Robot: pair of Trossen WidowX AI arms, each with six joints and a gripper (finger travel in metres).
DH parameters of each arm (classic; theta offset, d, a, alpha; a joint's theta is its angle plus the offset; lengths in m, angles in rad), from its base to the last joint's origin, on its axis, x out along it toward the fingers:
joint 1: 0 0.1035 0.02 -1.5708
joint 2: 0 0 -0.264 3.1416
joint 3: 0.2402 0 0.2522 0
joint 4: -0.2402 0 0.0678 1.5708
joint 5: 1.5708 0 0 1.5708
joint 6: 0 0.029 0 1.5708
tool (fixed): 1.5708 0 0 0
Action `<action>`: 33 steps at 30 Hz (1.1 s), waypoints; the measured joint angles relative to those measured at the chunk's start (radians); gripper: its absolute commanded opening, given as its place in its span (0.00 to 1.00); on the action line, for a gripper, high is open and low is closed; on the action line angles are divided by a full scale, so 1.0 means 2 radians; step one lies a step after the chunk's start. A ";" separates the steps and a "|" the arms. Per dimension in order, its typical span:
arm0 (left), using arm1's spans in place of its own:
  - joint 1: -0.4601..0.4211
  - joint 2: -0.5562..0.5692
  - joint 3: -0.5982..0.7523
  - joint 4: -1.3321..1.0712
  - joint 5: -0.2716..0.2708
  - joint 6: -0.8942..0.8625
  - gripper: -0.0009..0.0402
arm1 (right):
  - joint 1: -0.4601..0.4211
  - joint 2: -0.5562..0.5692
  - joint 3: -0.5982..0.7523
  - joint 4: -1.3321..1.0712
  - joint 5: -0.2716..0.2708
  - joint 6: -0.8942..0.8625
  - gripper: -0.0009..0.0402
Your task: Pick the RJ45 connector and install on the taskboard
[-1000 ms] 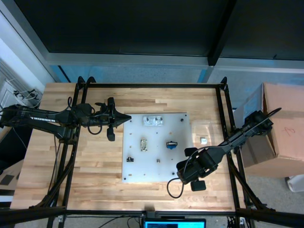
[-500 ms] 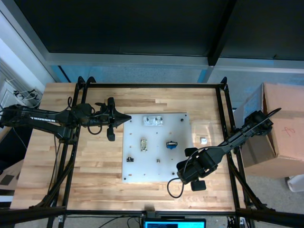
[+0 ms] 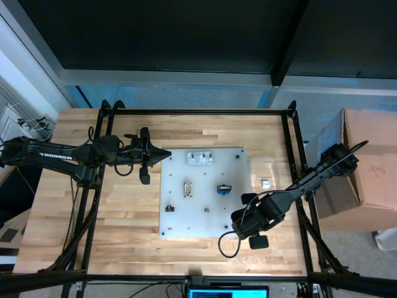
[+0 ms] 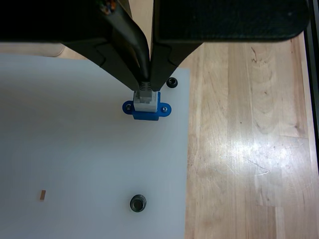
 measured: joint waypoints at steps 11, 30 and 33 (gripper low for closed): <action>0.000 0.000 0.000 0.000 0.000 0.000 0.02 | 0.000 -0.002 -0.004 0.002 0.000 0.000 0.05; 0.000 0.000 0.000 0.000 0.000 0.000 0.02 | 0.000 -0.015 -0.004 0.003 -0.001 0.001 0.26; 0.000 0.000 0.000 0.000 0.000 0.000 0.02 | 0.000 -0.024 -0.003 0.002 -0.001 0.001 0.30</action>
